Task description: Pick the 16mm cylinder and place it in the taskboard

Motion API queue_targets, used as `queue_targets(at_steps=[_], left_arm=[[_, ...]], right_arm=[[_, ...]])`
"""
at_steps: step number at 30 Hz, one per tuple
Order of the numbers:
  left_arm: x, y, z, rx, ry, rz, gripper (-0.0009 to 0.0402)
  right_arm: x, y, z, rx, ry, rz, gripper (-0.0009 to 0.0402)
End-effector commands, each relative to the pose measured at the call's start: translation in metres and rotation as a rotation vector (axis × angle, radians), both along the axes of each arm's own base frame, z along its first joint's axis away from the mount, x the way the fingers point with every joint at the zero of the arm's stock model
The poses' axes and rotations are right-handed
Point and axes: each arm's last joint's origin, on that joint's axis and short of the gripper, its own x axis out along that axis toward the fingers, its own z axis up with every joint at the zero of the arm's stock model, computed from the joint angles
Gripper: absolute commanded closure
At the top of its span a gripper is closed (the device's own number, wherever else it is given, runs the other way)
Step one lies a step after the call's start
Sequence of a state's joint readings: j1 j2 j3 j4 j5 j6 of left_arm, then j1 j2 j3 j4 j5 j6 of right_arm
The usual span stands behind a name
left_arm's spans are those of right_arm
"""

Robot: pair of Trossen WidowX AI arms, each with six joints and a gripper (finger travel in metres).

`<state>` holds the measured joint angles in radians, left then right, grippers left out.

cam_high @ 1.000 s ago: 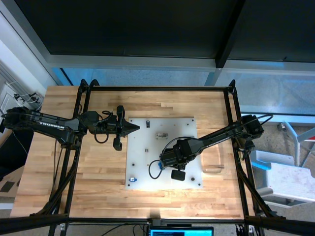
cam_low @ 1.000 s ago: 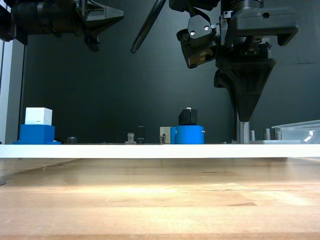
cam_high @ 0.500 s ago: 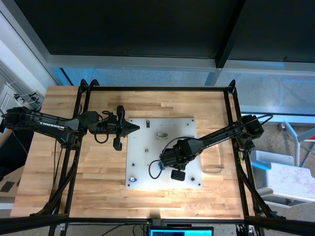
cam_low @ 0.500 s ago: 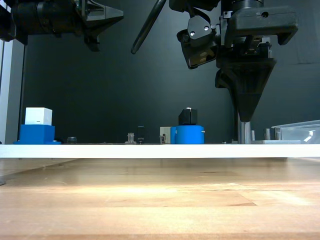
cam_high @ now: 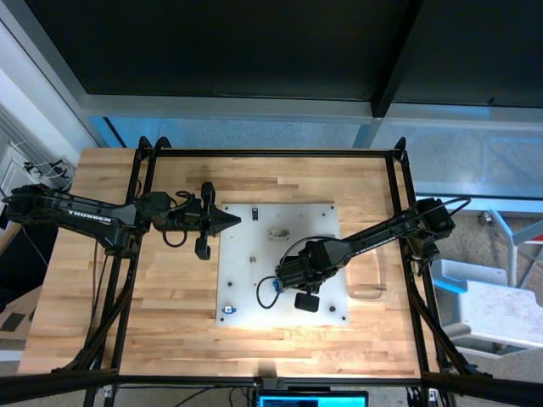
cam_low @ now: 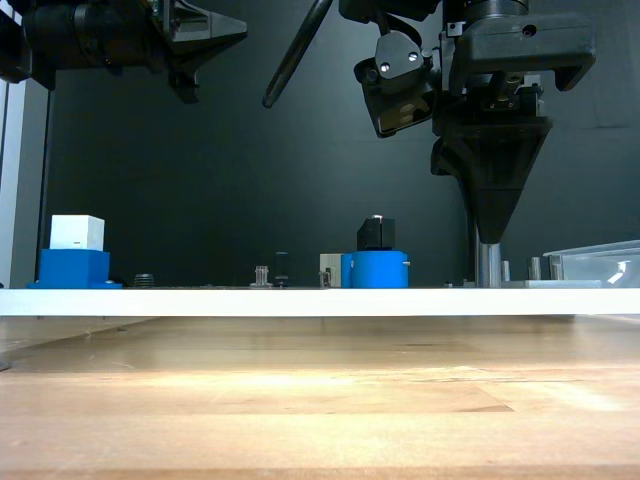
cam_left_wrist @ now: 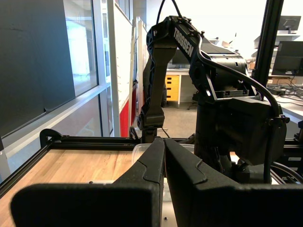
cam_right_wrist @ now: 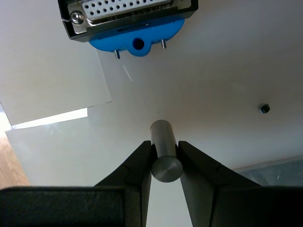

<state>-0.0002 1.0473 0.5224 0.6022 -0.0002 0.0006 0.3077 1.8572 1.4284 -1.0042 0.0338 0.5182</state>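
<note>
The 16mm cylinder (cam_right_wrist: 164, 151) is a plain metal pin, held upright between the fingers of my right gripper (cam_right_wrist: 164, 147), which is shut on it. Seen from the low view, the cylinder (cam_low: 488, 265) hangs below the right gripper (cam_low: 488, 238) and its lower end reaches the top surface of the white taskboard (cam_low: 300, 300). I cannot tell whether it sits in a hole. From above, the right gripper (cam_high: 287, 278) is over the middle of the taskboard (cam_high: 322, 222) and hides the cylinder. My left gripper (cam_high: 231, 219) hovers shut at the board's left edge, with nothing in it (cam_left_wrist: 164, 156).
A blue fitting with a multi-pin connector (cam_right_wrist: 137, 38) lies on the board just beyond the cylinder. A blue round fitting (cam_low: 378, 269) and a blue base with a white cube (cam_low: 72, 260) stand on the board. A clear plastic tray (cam_high: 367, 280) lies right of the board.
</note>
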Motion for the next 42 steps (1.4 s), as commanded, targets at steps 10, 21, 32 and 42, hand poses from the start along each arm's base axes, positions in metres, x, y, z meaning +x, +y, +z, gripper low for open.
queue_targets(at_steps=[10,21,32,42], left_arm=[[0.0000,0.0001,0.0002,0.000,-0.001,0.000,0.0393],[0.0000,0.0001,0.0002,0.000,-0.001,0.000,0.0393],[0.0000,0.0000,0.0002,0.000,-0.001,0.000,0.0393],[0.0000,0.0001,0.0002,0.000,-0.001,0.000,0.0393]], right_arm=[[-0.0001,0.0005,0.0001,0.009,0.002,0.001,0.0357],[-0.0007,-0.0001,-0.0001,-0.001,0.008,-0.001,0.0357],[-0.0019,-0.0006,-0.0033,-0.005,0.014,-0.002,0.0357],[0.0010,0.0005,-0.0029,0.005,-0.017,0.001,0.0357]])
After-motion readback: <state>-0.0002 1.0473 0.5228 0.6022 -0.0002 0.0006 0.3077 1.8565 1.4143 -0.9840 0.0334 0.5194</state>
